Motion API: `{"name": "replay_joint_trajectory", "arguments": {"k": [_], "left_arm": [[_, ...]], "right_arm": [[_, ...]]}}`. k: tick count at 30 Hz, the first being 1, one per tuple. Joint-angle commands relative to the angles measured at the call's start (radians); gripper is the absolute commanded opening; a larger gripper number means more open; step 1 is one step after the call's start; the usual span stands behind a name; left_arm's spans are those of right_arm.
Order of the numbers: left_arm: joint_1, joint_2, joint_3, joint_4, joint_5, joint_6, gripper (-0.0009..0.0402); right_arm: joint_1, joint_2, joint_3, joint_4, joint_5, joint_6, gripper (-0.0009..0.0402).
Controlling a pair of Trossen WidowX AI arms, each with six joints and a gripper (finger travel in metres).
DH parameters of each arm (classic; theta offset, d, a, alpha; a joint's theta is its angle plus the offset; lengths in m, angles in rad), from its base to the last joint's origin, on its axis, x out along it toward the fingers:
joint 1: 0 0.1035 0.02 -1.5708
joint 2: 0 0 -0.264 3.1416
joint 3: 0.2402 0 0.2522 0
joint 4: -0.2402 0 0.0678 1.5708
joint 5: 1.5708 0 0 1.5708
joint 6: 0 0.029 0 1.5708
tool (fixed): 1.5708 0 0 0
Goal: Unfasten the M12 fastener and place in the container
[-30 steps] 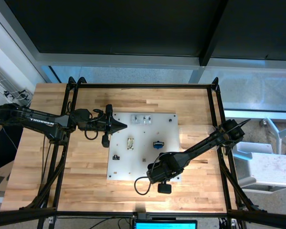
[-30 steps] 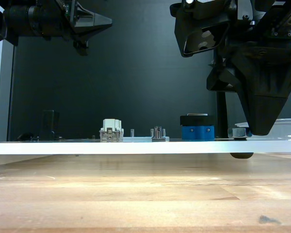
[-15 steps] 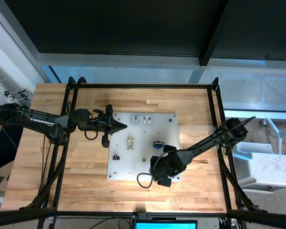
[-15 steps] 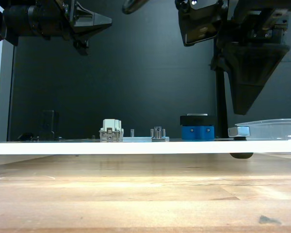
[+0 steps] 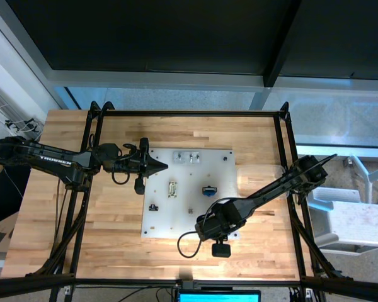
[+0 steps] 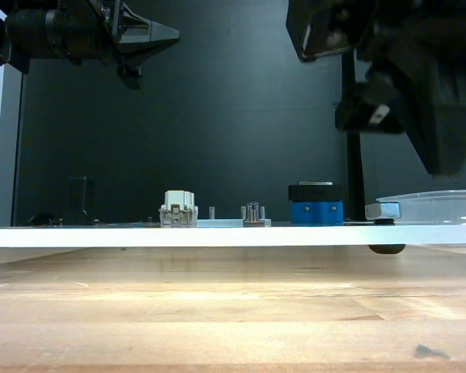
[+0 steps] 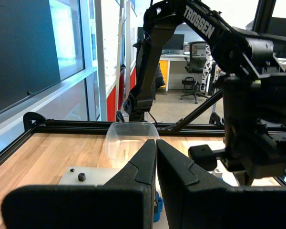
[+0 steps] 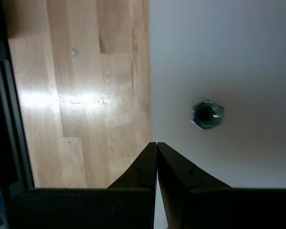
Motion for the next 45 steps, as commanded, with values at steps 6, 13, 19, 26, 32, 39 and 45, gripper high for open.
{"name": "replay_joint_trajectory", "arguments": {"k": [6,13,19,26,32,39,45], "left_arm": [[0.0,0.0,0.0,0.0,0.0,0.0,0.0],[0.0,0.0,0.0,0.0,0.0,0.0,0.0],[0.0,0.0,0.0,0.0,0.0,0.0,0.0],[0.0,0.0,0.0,0.0,0.0,0.0,0.0],[0.0,0.0,0.0,0.001,0.0,0.0,0.0],[0.0,0.0,0.0,0.0,0.0,0.0,0.0],[0.0,0.0,0.0,0.0,0.0,0.0,0.0]], "right_arm": [[-0.006,0.026,-0.024,0.047,0.034,-0.026,0.0],[-0.014,0.026,-0.024,0.044,0.08,-0.039,0.0],[-0.017,0.026,-0.025,0.04,0.086,-0.039,0.0],[-0.016,0.004,-0.024,-0.066,0.365,0.077,0.0],[-0.016,-0.014,-0.024,-0.07,0.377,0.104,0.0],[-0.013,-0.015,-0.006,-0.071,0.246,0.104,0.0],[-0.007,-0.015,0.026,-0.07,0.122,0.122,0.0]]}}
